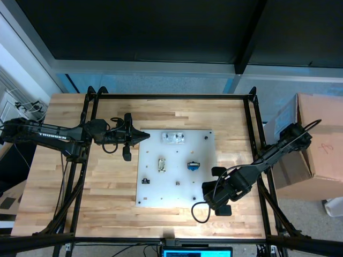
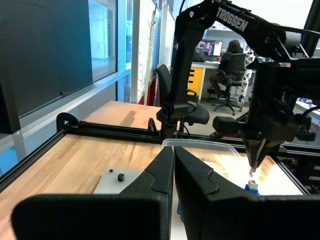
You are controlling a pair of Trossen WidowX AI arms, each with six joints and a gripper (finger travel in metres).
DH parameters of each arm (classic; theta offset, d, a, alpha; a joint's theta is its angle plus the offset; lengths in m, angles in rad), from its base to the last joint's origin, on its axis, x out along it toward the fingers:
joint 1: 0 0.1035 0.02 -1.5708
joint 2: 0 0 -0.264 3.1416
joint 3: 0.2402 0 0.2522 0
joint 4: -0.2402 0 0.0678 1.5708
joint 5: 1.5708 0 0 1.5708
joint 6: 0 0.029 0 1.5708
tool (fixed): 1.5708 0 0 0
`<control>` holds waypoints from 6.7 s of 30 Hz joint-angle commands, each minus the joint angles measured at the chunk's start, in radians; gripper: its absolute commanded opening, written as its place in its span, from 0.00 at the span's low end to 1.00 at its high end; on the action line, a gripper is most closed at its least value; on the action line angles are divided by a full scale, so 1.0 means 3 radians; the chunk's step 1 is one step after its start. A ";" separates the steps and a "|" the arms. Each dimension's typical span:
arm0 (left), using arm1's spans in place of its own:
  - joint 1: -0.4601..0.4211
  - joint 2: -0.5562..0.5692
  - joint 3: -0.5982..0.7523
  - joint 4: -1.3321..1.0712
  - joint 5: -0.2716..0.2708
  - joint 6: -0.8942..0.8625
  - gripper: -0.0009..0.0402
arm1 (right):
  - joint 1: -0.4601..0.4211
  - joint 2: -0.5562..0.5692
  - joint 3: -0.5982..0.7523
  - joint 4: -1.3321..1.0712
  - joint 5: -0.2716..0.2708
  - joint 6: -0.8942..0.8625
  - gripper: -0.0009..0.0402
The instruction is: Pick the RJ45 connector and install on the taskboard
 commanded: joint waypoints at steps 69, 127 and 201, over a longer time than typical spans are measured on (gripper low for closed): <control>0.0001 0.0000 0.0001 0.0000 0.0000 0.0000 0.02 | -0.0009 0.0128 0.0231 -0.0009 0.0003 0.0014 0.02; 0.0001 0.0000 0.0001 0.0000 0.0000 0.0001 0.02 | 0.0195 0.0064 -0.0103 0.0172 0.0127 -0.0116 0.02; 0.0001 0.0000 0.0001 -0.0001 0.0000 0.0000 0.02 | 0.0231 0.0001 -0.0228 0.0281 0.0238 -0.0041 0.02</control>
